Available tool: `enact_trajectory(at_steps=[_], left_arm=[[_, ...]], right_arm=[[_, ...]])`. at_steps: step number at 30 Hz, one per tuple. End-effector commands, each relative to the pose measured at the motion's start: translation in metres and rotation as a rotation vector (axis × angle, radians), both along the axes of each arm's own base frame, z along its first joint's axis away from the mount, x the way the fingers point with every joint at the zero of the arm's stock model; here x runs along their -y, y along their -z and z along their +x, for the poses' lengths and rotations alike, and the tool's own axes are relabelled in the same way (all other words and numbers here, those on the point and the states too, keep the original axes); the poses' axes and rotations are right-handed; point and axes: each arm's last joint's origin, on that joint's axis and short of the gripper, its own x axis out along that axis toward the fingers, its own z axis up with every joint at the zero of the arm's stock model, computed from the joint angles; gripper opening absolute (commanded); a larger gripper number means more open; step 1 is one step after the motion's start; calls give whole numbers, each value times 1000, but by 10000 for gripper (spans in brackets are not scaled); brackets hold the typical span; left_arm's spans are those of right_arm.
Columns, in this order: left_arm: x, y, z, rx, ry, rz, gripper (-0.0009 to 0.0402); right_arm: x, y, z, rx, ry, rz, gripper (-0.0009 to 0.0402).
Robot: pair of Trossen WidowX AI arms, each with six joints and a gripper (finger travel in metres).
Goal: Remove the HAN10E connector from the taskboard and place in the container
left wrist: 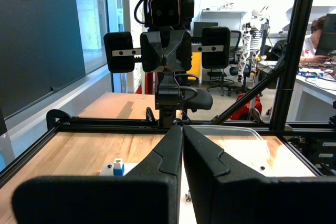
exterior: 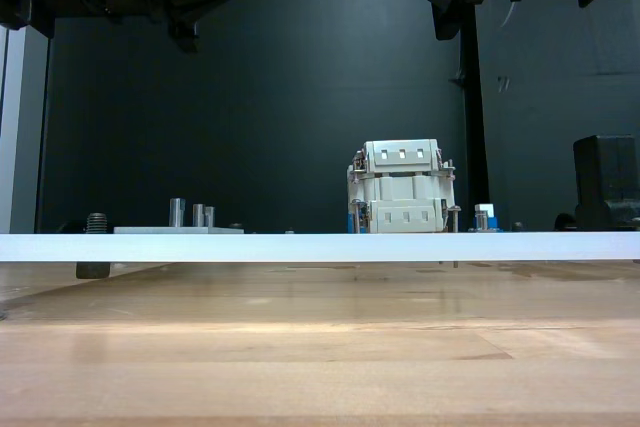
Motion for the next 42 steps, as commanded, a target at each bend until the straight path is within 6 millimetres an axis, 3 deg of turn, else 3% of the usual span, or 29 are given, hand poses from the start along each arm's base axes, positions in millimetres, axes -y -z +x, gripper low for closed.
enact_trajectory(at_steps=[1, 20, 31, 42], left_arm=[[0, 0, 0, 0, 0, 0, 0], [0, 0, 0, 0, 1, 0, 0], [0, 0, 0, 0, 1, 0, 0], [0, 0, 0, 1, 1, 0, 0]], right_arm=[[0, 0, 0, 0, 0, 0, 0], [0, 1, 0, -13, -3, 0, 0], [-20, -1, 8, -454, -82, -18, 0], [-53, -5, 40, -764, -82, 12, 0]])
